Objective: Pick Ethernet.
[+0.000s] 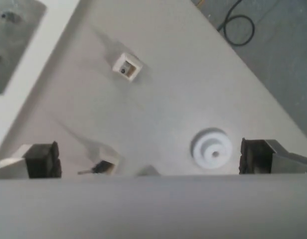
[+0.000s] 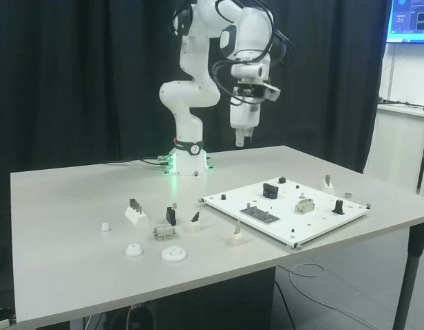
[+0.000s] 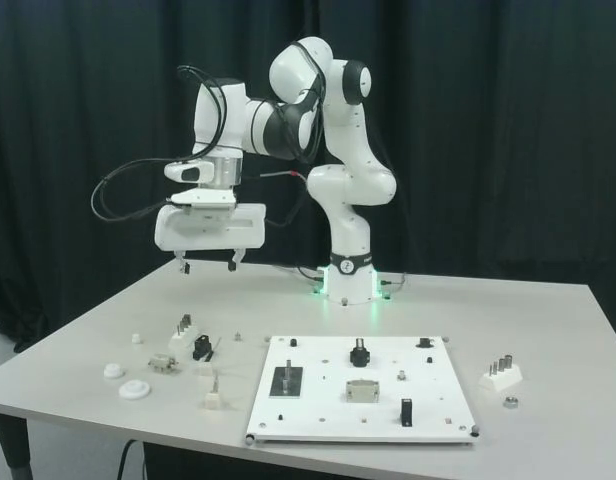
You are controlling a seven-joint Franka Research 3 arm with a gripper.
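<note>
Wrist view shows the claw [image 1: 148, 159] spread wide and holding nothing, high above the desk [image 1: 193, 89], so the picking has not begun, and the Ethernet part seems to be one of the little pieces [image 2: 164, 232] near the desk's front, though which one is too small to tell.

Both room cameras stand back from the grey table [image 2: 60, 227], facing the arm [image 3: 328, 150] from different sides. Both take in the white board [image 3: 318, 400]. The wrist camera looks steeply down from high above the table.
</note>
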